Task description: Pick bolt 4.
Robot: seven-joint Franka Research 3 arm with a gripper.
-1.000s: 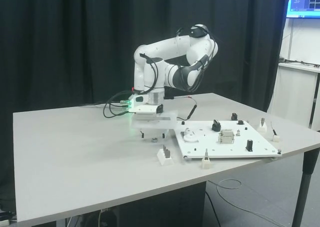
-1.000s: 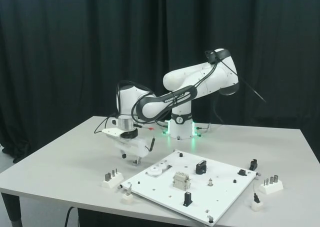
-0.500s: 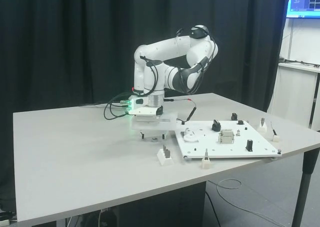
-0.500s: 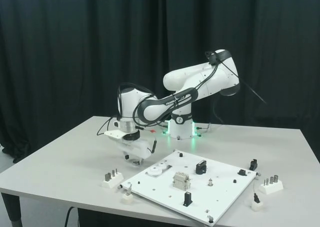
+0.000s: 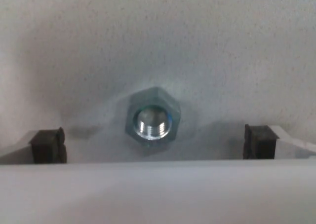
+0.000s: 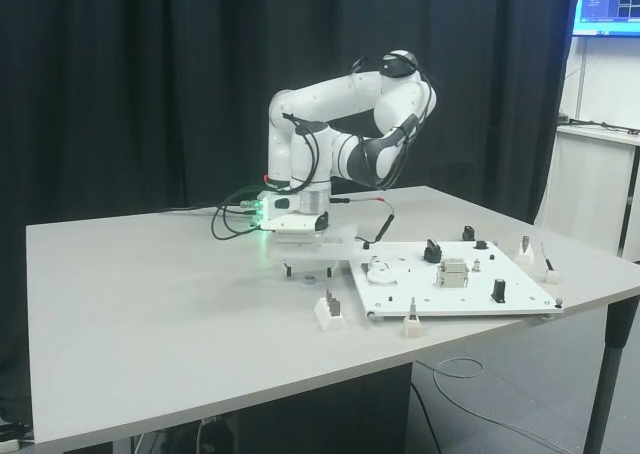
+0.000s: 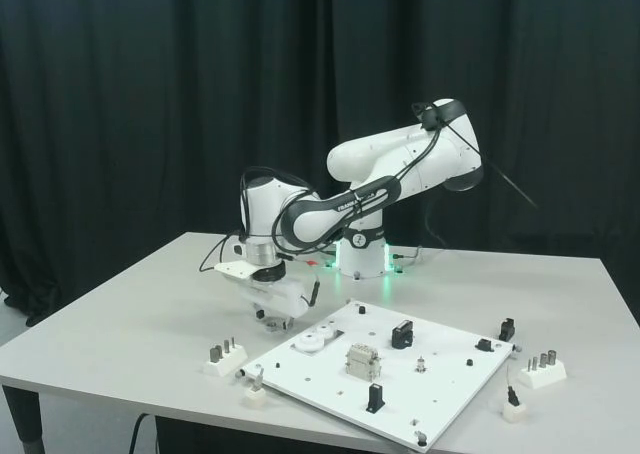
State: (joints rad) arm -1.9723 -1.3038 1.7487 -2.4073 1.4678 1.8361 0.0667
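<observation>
Black curtains hang behind the grey table (image 6: 150,304), and on its bare top, seen from the wrist view, lies a small grey metal hexagonal nut with a threaded bore (image 5: 152,121), flat on one face with the bore pointing up. The task names bolt 4, but what lies under the camera is this nut, not a bolt. It sits between the two black fingertip pads (image 5: 48,145), roughly midway, with clear table on either side of it; neither pad touches it. The gripper (image 5: 153,147) stands wide open around the nut and holds nothing. In the first room view the gripper (image 6: 309,270) hangs low over the table, its fingertips close to the surface, with the nut (image 6: 310,278) a small spot between them.

Nothing lies between the pads and the nut. Just beside the gripper is the edge of a square white assembly board (image 6: 520,299), which carries a white round gear part (image 6: 378,272), a grey box-shaped connector (image 6: 452,273) and several small black blocks (image 6: 498,290). Nearer the table's front edge stands a small white holder with upright grey pins (image 6: 329,312), and near it, at the board's corner, a second white holder with one pin (image 6: 410,320). Two more white holders (image 7: 540,368) stand beyond the board's far side. The white arm (image 7: 400,169) arches back from the gripper to its base, where green light shows.
</observation>
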